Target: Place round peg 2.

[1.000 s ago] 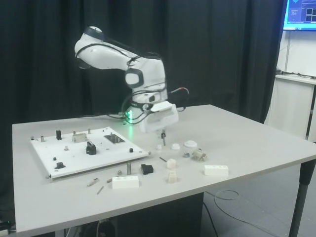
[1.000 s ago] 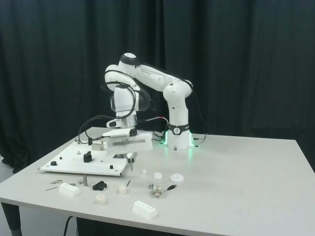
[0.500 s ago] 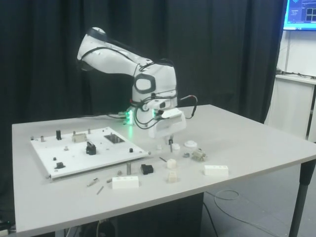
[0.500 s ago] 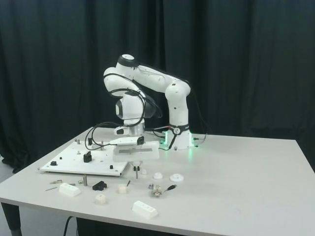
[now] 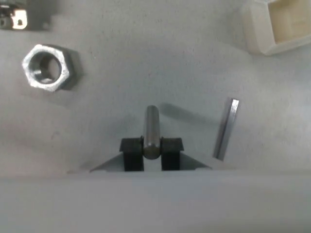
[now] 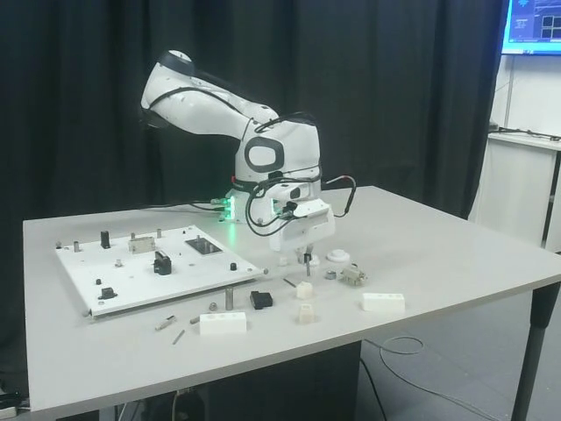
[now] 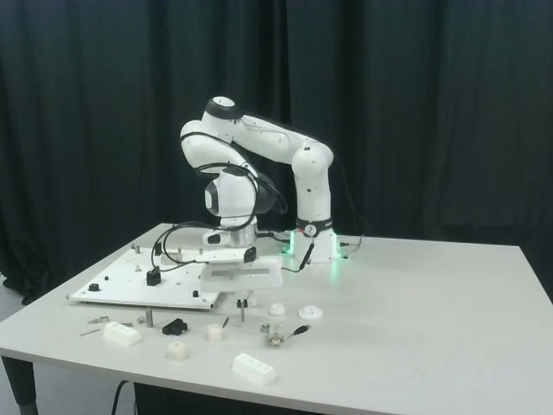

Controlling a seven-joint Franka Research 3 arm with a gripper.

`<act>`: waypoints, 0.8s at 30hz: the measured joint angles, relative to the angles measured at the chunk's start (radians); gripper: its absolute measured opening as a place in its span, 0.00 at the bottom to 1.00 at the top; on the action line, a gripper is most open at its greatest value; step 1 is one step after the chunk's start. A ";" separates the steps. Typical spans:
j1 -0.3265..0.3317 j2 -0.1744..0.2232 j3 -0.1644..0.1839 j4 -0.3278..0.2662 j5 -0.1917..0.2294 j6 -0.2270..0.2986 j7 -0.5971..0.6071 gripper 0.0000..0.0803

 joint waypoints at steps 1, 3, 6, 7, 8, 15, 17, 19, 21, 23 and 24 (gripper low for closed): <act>0.003 0.000 -0.002 0.002 0.000 0.000 0.000 0.09; 0.008 0.001 -0.005 0.006 0.000 0.000 0.001 0.09; 0.014 0.002 -0.009 0.011 0.000 0.000 0.001 0.09; 0.016 0.002 -0.010 0.012 0.000 0.000 0.001 0.09; 0.017 0.002 -0.011 0.013 0.000 0.000 0.001 0.09; 0.027 0.004 -0.015 0.023 0.000 -0.001 0.001 0.09; 0.029 0.005 -0.016 0.024 0.000 -0.002 0.001 0.31; 0.030 0.005 -0.016 0.025 0.000 -0.003 0.001 0.31; 0.030 0.007 -0.016 0.025 0.000 -0.003 0.001 0.31; 0.031 0.009 -0.016 0.025 0.000 -0.003 0.001 0.31; 0.031 0.010 -0.016 0.025 0.000 -0.003 0.001 0.31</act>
